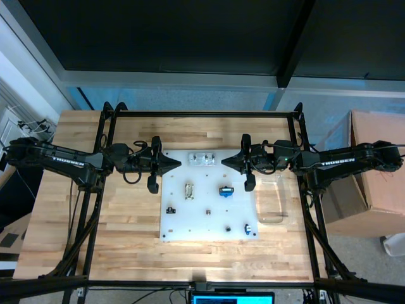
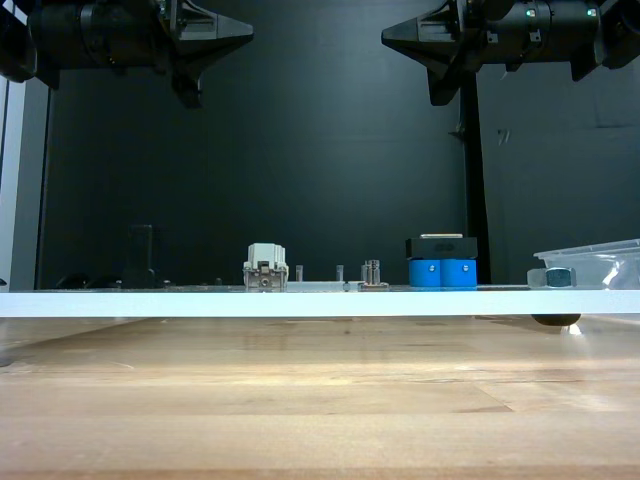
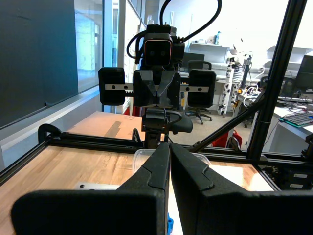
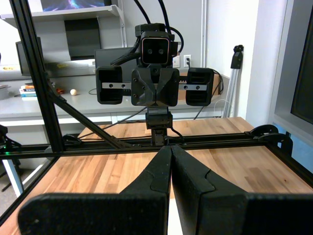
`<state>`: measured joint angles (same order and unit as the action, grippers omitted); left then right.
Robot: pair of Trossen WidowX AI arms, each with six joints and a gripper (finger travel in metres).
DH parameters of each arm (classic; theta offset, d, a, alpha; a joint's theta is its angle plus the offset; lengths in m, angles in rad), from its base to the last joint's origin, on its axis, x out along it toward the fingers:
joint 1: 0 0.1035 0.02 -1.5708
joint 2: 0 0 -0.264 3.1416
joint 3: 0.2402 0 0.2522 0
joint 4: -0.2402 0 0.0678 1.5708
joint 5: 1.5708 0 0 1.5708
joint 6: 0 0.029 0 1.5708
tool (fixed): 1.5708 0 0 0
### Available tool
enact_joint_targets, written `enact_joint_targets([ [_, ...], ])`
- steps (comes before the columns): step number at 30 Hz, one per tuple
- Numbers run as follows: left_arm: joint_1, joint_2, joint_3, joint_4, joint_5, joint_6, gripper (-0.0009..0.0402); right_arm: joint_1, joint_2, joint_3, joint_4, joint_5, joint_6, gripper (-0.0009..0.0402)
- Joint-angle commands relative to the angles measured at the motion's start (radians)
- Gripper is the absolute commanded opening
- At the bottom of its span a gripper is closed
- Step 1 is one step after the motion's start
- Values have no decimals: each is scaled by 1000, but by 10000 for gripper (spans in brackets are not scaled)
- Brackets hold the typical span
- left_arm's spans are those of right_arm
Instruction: Unfasten the M12 nut and place it in the container
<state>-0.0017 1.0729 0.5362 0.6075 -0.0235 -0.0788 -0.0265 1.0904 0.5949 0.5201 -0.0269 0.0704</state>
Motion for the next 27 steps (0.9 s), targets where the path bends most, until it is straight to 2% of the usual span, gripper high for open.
enact_joint_targets([
  [1,0,0,0,0,0,1,0,1,0,0,0,0,0,0],
  [18,0,0,0,0,1,0,0,0,0,0,2,0,-1,0],
  [22,0,0,0,0,1,0,0,0,0,0,-2,37,-1,0],
  [27,0,0,0,0,0,1,0,1,0,0,8,34,3,0],
])
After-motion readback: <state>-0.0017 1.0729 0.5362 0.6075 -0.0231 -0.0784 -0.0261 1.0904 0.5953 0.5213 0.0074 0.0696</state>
